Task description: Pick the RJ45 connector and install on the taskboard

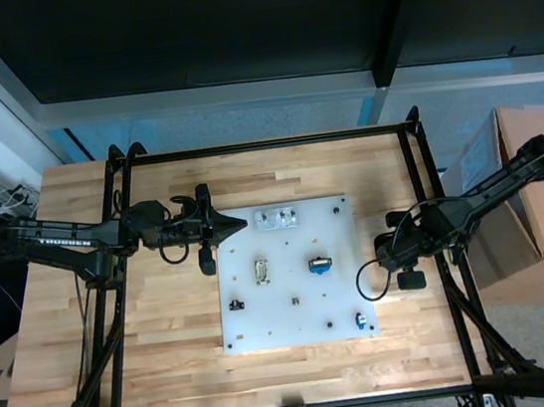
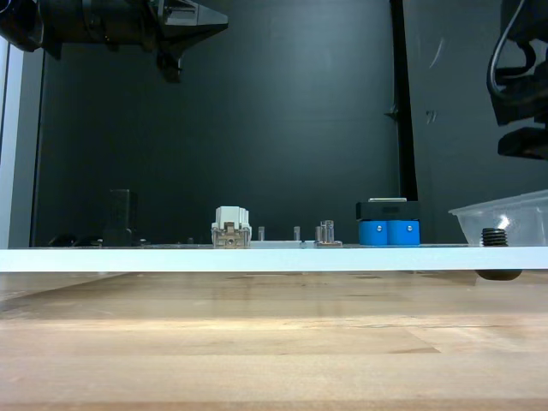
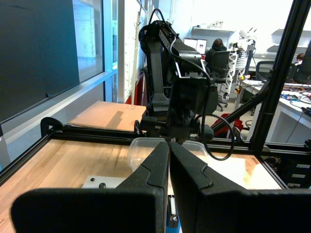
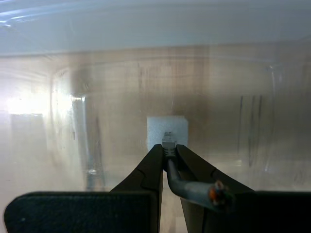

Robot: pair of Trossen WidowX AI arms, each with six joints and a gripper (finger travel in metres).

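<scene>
Tally, places given against the task board (1):

- Arms: 2, left arm and right arm.
- Grippers: 2. The left gripper is at the board's far left corner, fingers together. The right gripper is just off the board's right edge.
- RJ45 connector: 1, pinched in the right gripper.
- Blue parts on the board: 2, a blue block mid-board and a small blue part at the near right corner.
- Beige connector: 1.
- Silver fixture: 1.
- Clear bin: 1, right of the board.
- Cardboard box: 1, well right of the board.

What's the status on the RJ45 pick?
Left gripper shut, over the taskboard's far-left corner. Right gripper shut on RJ45 connector, down inside the clear bin. Connector held clear of its seat, bin walls around it.
</scene>
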